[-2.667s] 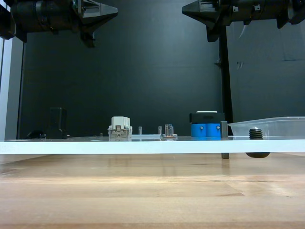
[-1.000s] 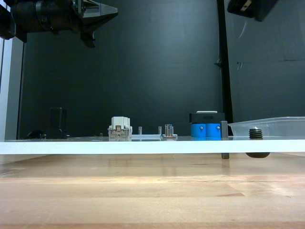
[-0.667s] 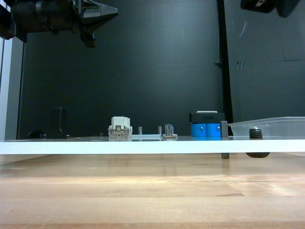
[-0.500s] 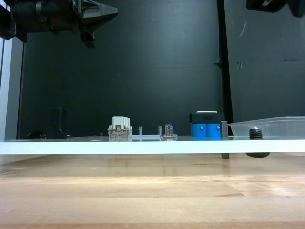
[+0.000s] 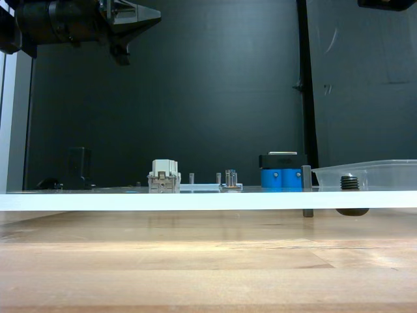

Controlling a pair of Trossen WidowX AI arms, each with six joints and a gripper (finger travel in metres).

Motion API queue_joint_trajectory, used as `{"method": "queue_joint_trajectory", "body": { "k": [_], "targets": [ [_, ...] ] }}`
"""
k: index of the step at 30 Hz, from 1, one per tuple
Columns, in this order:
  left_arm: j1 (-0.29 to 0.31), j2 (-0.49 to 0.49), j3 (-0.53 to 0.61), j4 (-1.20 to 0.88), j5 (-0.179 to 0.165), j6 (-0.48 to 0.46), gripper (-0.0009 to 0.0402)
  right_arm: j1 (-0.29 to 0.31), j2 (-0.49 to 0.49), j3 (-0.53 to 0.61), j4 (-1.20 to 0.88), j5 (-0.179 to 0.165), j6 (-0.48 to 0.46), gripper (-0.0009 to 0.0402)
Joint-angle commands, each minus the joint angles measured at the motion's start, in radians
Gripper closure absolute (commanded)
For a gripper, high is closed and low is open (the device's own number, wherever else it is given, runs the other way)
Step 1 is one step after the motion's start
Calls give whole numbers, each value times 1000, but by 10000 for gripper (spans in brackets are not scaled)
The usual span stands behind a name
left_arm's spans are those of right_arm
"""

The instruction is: Remove the rj45 connector and place it in the container

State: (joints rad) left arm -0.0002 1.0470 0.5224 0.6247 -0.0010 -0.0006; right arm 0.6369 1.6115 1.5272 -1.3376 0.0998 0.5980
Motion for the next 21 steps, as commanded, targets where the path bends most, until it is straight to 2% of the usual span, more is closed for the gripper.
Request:
{"method": "queue_joint_trajectory", "body": {
  "k": [1, 5, 10, 12, 15, 21],
  "targets": [
    [0, 0, 0, 0, 0, 0, 392, 6, 1, -12, 15, 21, 22, 319],
    [0, 0, 0, 0, 0, 0, 392, 10, 2, -28, 55, 40, 32, 276],
    [0, 0, 0, 0, 0, 0, 392, 11, 32, -32, 72, 42, 33, 229],
    [0, 0, 0, 0, 0, 0, 392, 12, 37, -34, 86, 56, 30, 217],
    [0, 0, 0, 1, 0, 0, 392, 13, 51, -41, 121, 66, 26, 206],
    [0, 0, 0, 0, 0, 0, 392, 16, 67, -89, 200, 55, 26, 204]
  ]
}}
